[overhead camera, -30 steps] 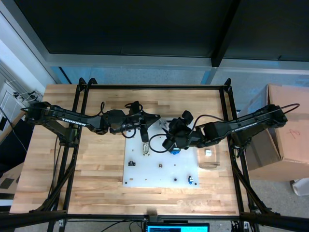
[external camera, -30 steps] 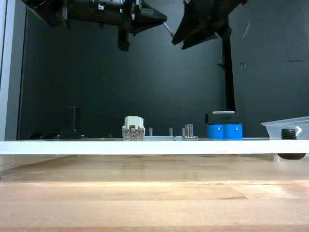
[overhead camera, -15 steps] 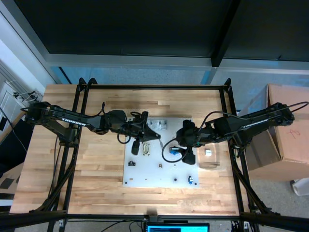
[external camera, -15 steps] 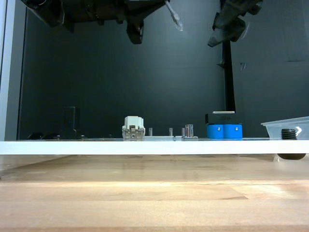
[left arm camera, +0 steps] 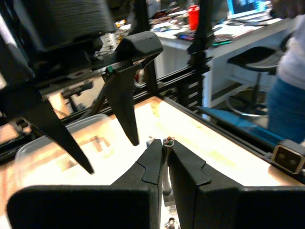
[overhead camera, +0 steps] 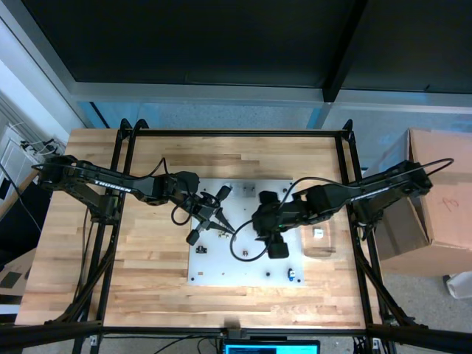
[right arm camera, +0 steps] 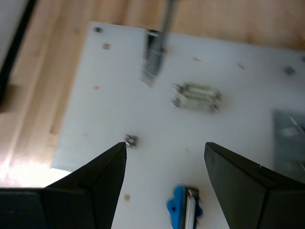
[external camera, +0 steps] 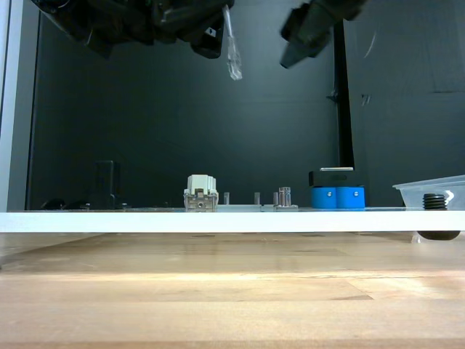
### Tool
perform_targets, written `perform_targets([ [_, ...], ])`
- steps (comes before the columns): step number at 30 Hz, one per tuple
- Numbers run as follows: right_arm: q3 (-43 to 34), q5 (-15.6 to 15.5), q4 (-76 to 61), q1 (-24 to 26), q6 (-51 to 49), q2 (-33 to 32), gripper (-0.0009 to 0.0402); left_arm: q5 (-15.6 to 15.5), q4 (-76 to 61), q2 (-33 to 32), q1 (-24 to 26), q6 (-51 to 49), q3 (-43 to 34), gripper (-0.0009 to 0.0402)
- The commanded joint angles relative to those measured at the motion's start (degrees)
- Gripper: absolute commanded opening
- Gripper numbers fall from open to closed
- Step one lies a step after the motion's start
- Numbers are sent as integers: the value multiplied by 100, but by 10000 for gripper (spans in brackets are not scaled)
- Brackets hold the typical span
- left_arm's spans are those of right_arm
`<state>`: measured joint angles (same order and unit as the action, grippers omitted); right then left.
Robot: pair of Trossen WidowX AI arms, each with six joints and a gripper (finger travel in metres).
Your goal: Pick the RJ45 connector and install on the taskboard
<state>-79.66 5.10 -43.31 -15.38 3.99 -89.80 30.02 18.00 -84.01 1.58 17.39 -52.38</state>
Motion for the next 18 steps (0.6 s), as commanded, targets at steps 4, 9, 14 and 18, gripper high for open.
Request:
perform_targets([
  [4,-317,-654,511,173,-542,-503,227,466,-48,0,2,448,0,-1],
  [9,-315,-835,973,256,-767,-649,227,614,-304,0,-7,601,0,-1],
  [14,-310,-1139,1351,317,-758,-774,227,529,-573,0,-7,811,0,-1],
  [18,-310,-1139,1445,363,-855,-890,227,476,-603,0,-13,833,2,-1],
])
